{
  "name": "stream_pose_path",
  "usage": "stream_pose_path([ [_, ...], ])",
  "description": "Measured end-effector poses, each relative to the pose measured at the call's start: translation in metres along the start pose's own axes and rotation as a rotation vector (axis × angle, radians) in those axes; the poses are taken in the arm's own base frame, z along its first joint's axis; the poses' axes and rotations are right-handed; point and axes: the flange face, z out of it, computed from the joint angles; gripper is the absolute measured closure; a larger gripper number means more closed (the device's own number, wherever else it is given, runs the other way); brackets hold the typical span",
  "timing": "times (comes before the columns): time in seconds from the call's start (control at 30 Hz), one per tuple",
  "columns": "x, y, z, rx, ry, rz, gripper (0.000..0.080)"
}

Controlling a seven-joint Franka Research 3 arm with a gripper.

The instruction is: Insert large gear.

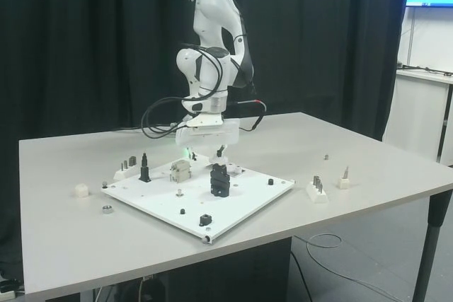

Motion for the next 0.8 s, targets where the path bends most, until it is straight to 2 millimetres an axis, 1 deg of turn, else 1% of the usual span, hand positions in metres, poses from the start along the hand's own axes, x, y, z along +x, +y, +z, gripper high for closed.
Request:
stream_pose_path([
  [0.23,0.001,0.002,0.000,-0.001,-0.002,-0.003,0.0003],
  [0.53,0.005,0.011,0.001,-0.002,-0.003,-0.016,0.0003],
  [0.8,0.005,0.011,0.001,-0.001,-0.003,-0.020,0.0003],
])
